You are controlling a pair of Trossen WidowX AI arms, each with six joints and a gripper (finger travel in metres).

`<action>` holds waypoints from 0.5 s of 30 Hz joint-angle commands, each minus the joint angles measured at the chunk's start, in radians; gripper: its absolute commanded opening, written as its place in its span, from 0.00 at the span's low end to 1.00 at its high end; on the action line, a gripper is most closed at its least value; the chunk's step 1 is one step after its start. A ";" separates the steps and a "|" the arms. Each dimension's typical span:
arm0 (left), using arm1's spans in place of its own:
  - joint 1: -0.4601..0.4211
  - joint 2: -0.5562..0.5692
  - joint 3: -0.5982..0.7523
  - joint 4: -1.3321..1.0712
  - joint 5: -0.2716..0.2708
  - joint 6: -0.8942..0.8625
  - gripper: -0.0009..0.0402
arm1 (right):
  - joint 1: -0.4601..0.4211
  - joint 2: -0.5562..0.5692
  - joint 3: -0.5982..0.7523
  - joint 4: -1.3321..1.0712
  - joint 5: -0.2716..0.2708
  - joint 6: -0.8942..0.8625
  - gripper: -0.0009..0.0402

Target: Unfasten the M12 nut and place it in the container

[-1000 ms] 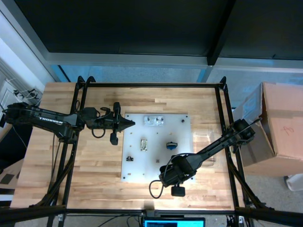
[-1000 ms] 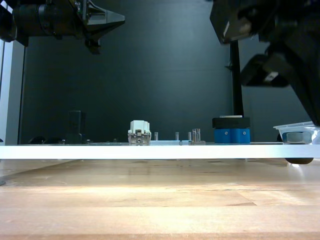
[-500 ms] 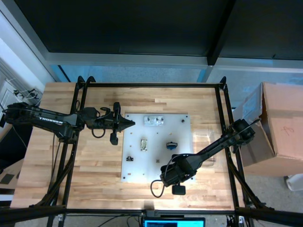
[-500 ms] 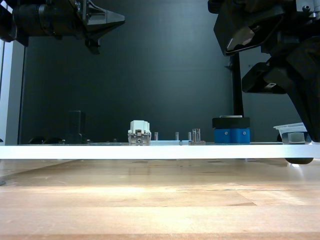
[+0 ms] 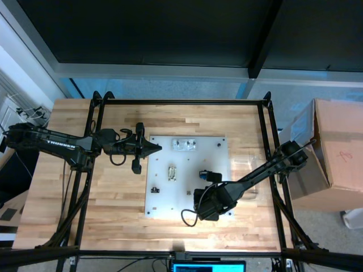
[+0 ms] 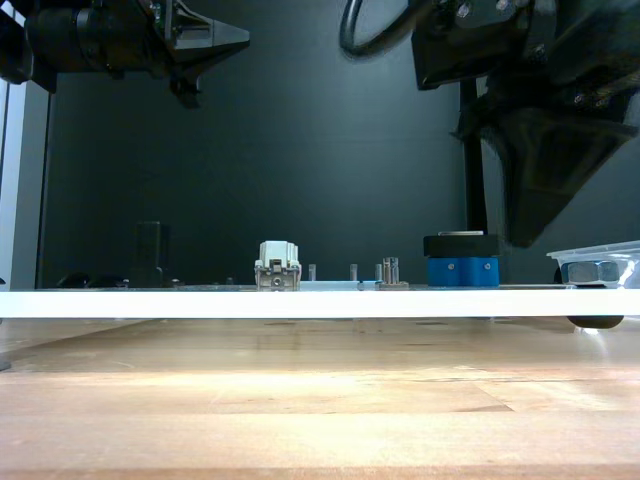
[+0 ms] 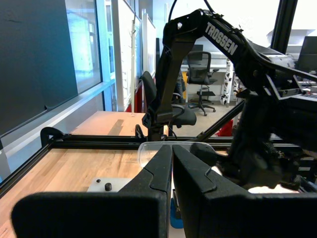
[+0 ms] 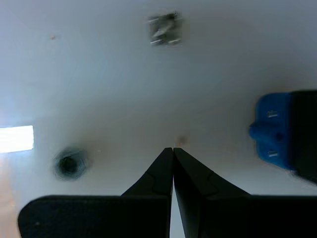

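Two arms, two grippers, one nut. Left arm comes in from the middle left of the high view, held high over the counter. Left gripper hangs at the far left edge of the one white board. Its fingers are closed together with nothing between them.

On the board in the low view, left to right: one white connector, a few thin pins, one blue block with a black cap.

Right arm reaches in from the middle right of the high view. Right gripper is above the near right part of the board, pointing down, on the near side of the blue block. Its fingers are pressed tip to tip, gripping nothing, with the tips above the board.

One silver M12 nut sits at the lower right of the low view, low on the board and free of both grippers. The right wrist view shows it on the white board with a dark centre, so it is on its stud, apart from the fingertips and not in the container.

One clear container shows behind the nut at the right edge of the low view. One cardboard box stands at the far right of the high view, off the counter.
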 commanded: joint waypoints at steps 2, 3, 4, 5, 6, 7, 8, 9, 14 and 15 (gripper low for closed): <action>0.000 0.000 0.000 0.001 0.000 0.000 0.02 | 0.001 -0.007 0.003 -0.002 -0.096 0.000 0.02; 0.000 0.000 0.000 0.000 0.000 0.000 0.02 | 0.001 -0.007 0.006 0.000 -0.127 0.000 0.02; 0.000 0.000 0.000 0.000 0.000 0.000 0.02 | 0.002 -0.007 0.010 0.005 -0.162 0.000 0.02; 0.000 0.000 0.000 0.000 0.000 0.000 0.02 | 0.002 -0.007 0.011 0.015 -0.196 0.002 0.02; 0.000 0.000 0.000 0.000 0.000 0.000 0.02 | 0.002 -0.008 0.012 0.028 -0.229 0.004 0.02; 0.000 0.000 0.000 0.000 0.000 0.000 0.02 | 0.002 -0.009 0.013 0.043 -0.256 0.012 0.02; 0.000 0.000 0.000 0.001 0.000 0.000 0.02 | 0.002 -0.010 0.016 0.060 -0.280 0.022 0.02; 0.000 0.000 0.000 0.001 0.000 0.000 0.02 | 0.002 -0.010 0.020 0.077 -0.302 0.030 0.02; 0.000 0.000 0.000 -0.008 0.000 0.000 0.02 | 0.005 -0.010 0.030 0.127 -0.372 0.062 0.02; 0.000 0.000 0.000 -0.006 0.000 0.000 0.02 | 0.006 -0.010 0.026 0.129 -0.372 0.068 0.02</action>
